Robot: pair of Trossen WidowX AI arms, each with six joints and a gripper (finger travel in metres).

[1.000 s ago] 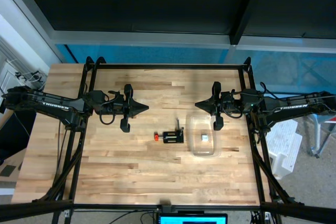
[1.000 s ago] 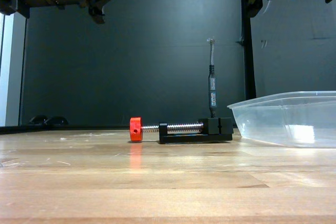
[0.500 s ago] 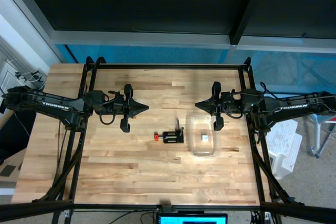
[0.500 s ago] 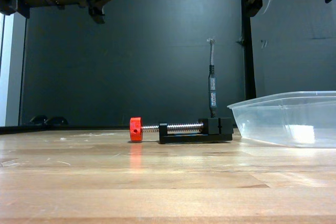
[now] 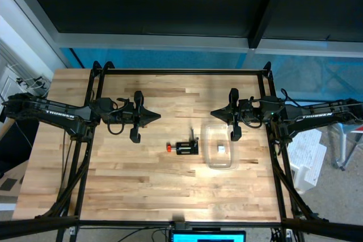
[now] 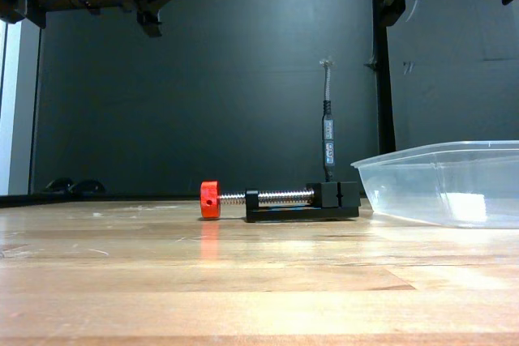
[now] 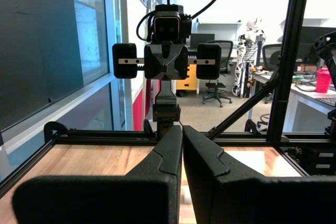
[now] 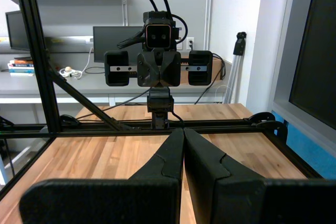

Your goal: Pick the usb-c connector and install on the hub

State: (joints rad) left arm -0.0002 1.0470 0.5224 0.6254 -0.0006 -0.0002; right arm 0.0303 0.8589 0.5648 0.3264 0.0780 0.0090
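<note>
The black connector (image 6: 328,142) stands upright on the black vise (image 6: 302,201), its grey braided cable (image 6: 327,83) rising straight above it with nothing holding it. The vise has a red knob (image 6: 209,199) and lies on the bare table (image 5: 142,162). The clear tray (image 5: 220,147) beside it holds only the white block (image 5: 222,148). My left gripper (image 7: 182,129) is shut and empty, parked high over the table's left half (image 5: 154,117). My right gripper (image 8: 184,130) is shut and empty, parked high behind the tray (image 5: 215,113).
The clear tray (image 6: 444,181) sits right of the vise. A black frame (image 5: 181,72) runs along the table's far edge and sides. Each wrist view shows the opposite arm facing it across the table.
</note>
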